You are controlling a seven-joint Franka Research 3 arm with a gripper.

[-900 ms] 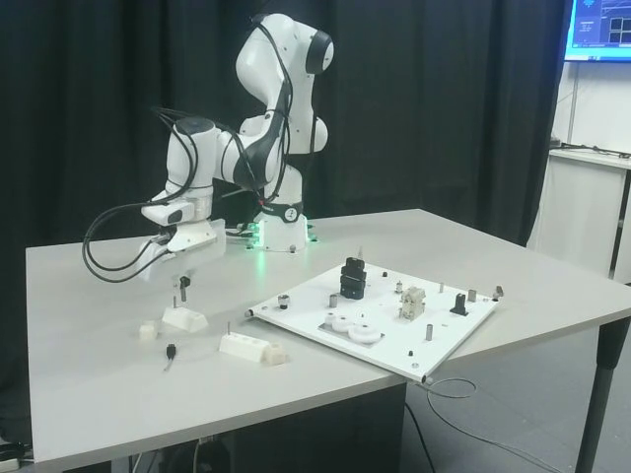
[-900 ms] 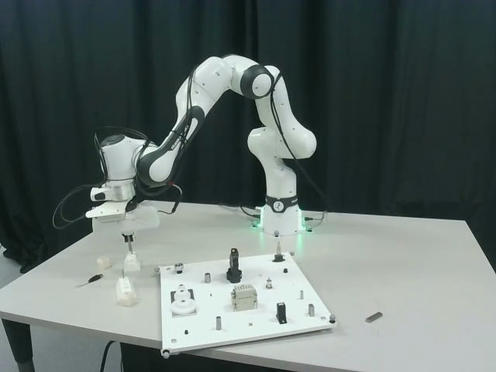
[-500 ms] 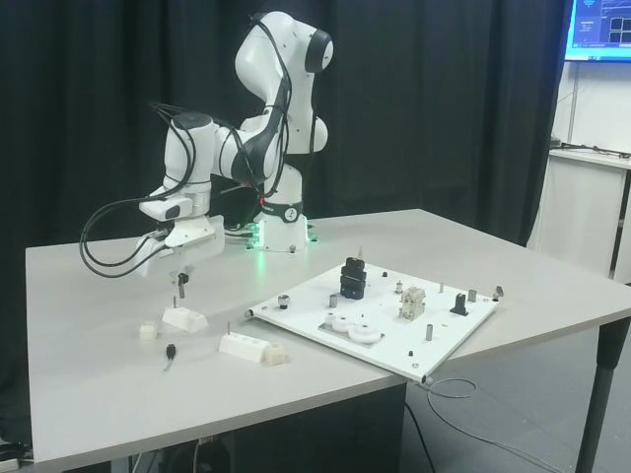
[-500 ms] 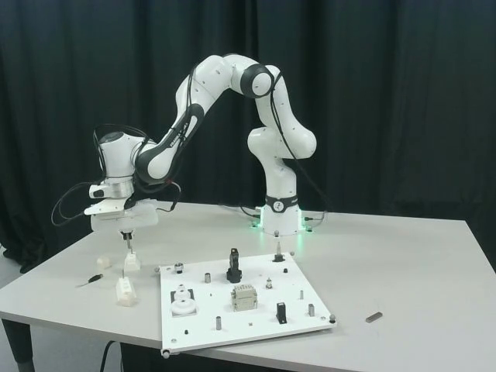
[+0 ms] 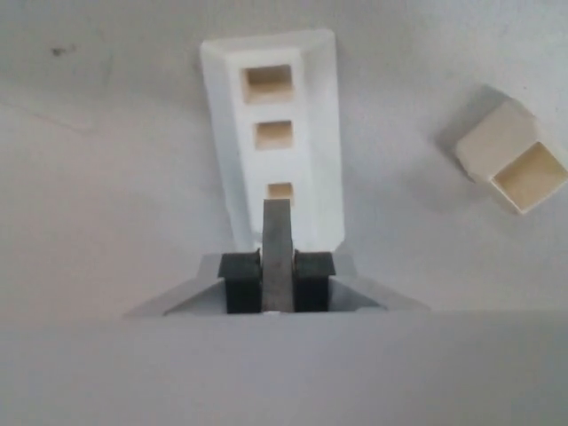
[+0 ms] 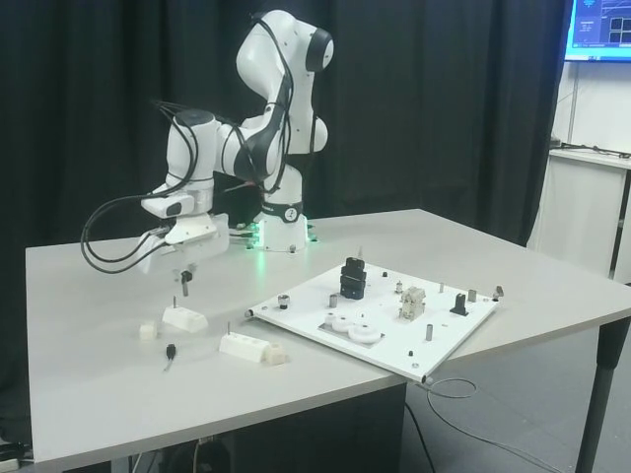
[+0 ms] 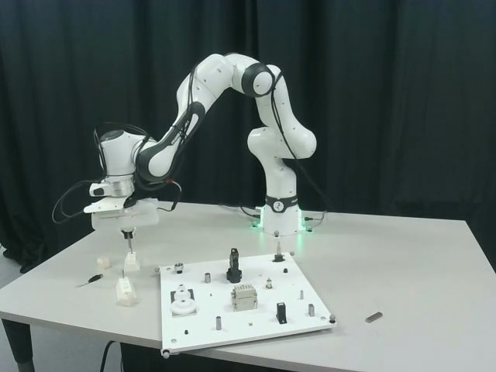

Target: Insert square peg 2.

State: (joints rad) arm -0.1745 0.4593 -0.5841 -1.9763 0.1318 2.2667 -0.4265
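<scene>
Wrist view: hand point(image 5: 277, 275) pinching grey square peg point(image 5: 276, 240) above white holder point(image 5: 275, 133), small cube point(image 5: 513, 153) nearby.

The first room view is looking from off a front corner of the desk point(image 6: 473, 256), slantwise toward the arm point(image 6: 251, 138). The second room view is facing the arm's base point(image 7: 280, 221) squarely from across the desk, farther back. Both are sharing the white board point(image 7: 240, 298). The wrist view is looking straight down, close above a white block point(image 5: 275, 133).
</scene>
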